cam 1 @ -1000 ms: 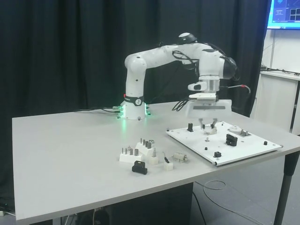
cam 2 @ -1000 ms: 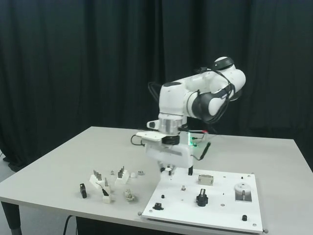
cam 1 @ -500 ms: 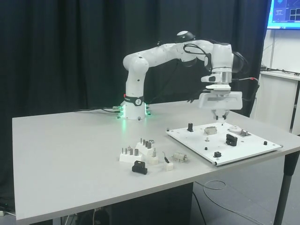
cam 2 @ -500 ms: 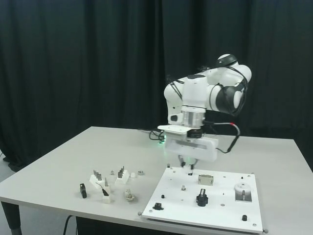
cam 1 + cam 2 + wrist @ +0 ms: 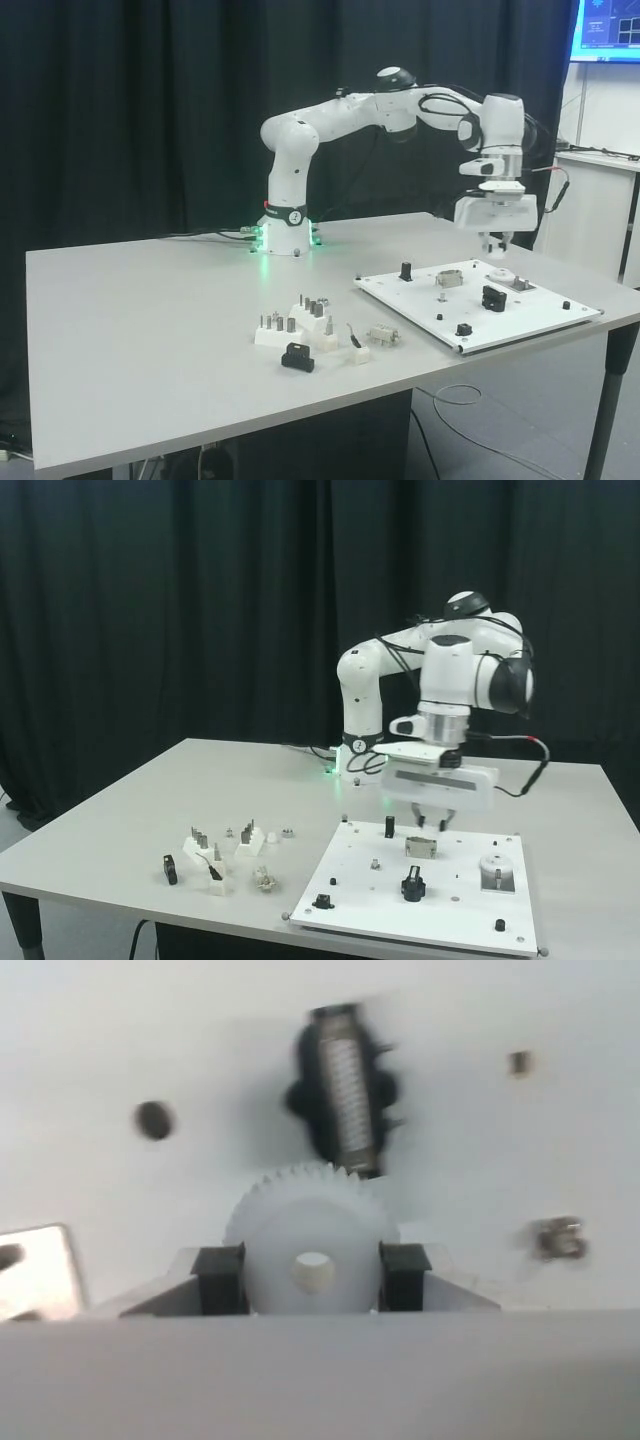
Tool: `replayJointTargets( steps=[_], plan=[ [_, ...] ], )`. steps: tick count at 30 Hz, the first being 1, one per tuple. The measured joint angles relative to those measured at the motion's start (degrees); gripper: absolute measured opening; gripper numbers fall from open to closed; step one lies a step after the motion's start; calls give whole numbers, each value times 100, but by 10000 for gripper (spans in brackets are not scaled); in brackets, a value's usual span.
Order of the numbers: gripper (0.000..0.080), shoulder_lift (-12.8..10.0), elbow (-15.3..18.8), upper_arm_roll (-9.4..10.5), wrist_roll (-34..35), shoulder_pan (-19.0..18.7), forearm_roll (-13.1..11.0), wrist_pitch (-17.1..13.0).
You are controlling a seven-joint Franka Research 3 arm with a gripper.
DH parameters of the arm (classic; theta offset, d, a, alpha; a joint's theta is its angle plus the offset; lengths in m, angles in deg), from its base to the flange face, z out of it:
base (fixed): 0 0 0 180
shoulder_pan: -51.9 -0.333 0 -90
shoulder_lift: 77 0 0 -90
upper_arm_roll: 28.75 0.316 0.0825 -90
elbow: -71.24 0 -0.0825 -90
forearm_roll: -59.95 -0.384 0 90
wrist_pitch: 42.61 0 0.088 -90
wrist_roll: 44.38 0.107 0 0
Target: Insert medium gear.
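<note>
White toothed gear (image 5: 312, 1250), black pads (image 5: 218, 1278)

White arm (image 5: 340, 112) (black cables), green-lit base (image 5: 284, 232)

Over the last 1 second the arm (image 5: 350, 108) swings the gripper (image 5: 497, 241), with the medium gear (image 5: 310, 1245), rightward across the white board (image 5: 530, 315), higher than before.
</note>
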Motion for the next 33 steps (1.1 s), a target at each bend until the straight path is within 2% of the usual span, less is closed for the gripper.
replayJointTargets(
  steps=[7,12,33],
  plan=[
    [281,0,-381,93,558,-13,186,73],
    [281,-1,-562,167,700,-13,285,77],
    [281,-1,-881,571,745,52,282,77]
  ],
)
